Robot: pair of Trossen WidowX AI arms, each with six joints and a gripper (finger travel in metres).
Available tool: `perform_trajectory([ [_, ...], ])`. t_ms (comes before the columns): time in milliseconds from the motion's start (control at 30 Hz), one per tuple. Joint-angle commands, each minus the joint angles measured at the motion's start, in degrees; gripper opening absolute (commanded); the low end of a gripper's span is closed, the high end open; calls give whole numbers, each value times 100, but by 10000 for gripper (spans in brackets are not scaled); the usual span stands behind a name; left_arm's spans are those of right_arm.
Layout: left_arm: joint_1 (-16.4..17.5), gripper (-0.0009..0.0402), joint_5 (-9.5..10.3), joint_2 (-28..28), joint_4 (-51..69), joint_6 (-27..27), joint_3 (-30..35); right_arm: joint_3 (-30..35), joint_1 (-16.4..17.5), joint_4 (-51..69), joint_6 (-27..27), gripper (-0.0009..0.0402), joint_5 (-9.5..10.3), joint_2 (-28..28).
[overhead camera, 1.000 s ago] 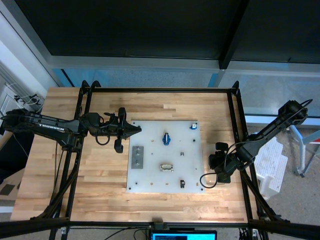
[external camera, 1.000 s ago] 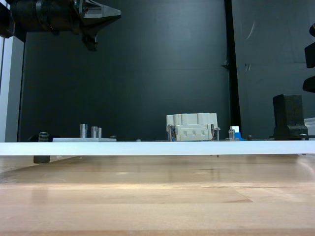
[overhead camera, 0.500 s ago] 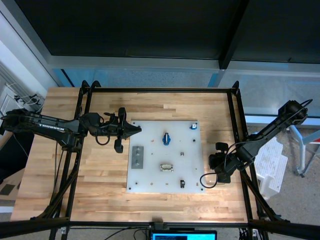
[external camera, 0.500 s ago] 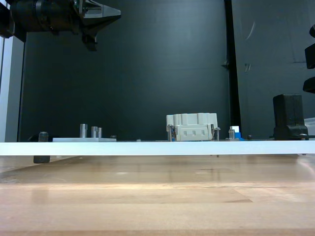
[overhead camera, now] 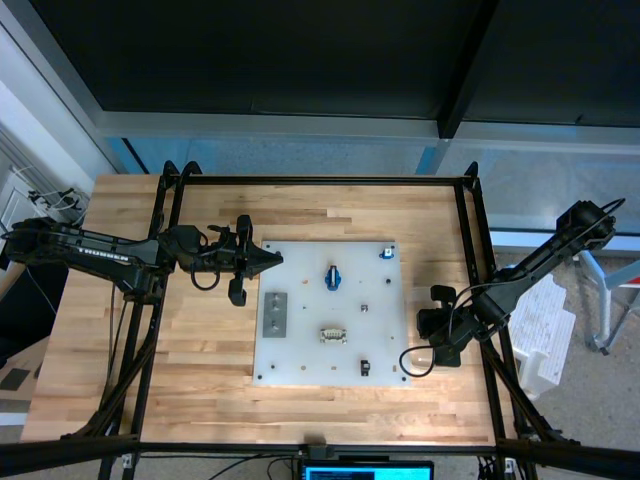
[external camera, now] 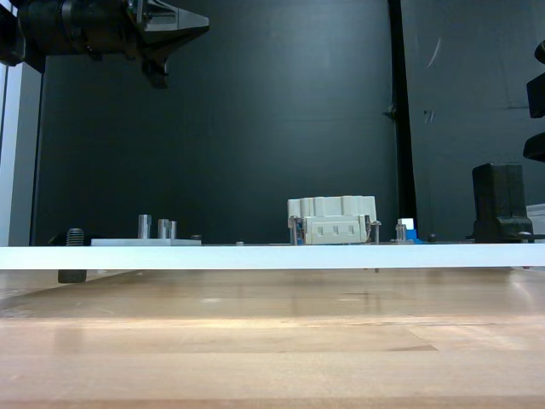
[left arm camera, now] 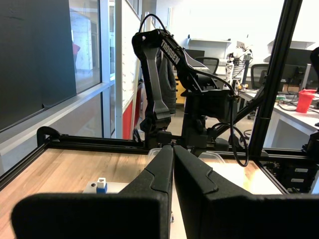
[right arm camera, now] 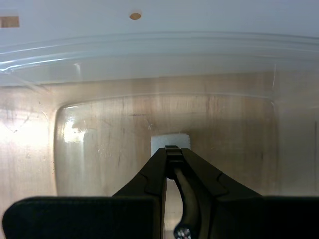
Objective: Pick the USB connector and install on taskboard
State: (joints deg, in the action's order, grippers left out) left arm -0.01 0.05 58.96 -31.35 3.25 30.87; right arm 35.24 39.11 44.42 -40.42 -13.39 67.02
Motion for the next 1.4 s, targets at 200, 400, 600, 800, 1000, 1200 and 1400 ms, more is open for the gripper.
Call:
perform_trajectory([
  [200,2,0,0,0,0,-2,0,46,2,-15,31,1,-9,-20],
  [400,0,0,0,0,0,-2,2,44,11,11,28,0,-15,-131],
  [600,0,0,-2,2,0,-2,2,-13,24,24,22,0,-44,-254],
  [800,0,0,-2,0,0,-2,0,-68,52,-13,22,0,-63,-332],
  [1000,0,0,0,0,0,-2,0,-212,127,-186,15,0,-111,-444],
  [1200,2,0,-2,0,0,-2,0,-282,240,-234,-22,0,-216,-518],
  [1400,0,0,-2,0,0,-2,2,-326,334,-221,-22,0,-232,-627],
])
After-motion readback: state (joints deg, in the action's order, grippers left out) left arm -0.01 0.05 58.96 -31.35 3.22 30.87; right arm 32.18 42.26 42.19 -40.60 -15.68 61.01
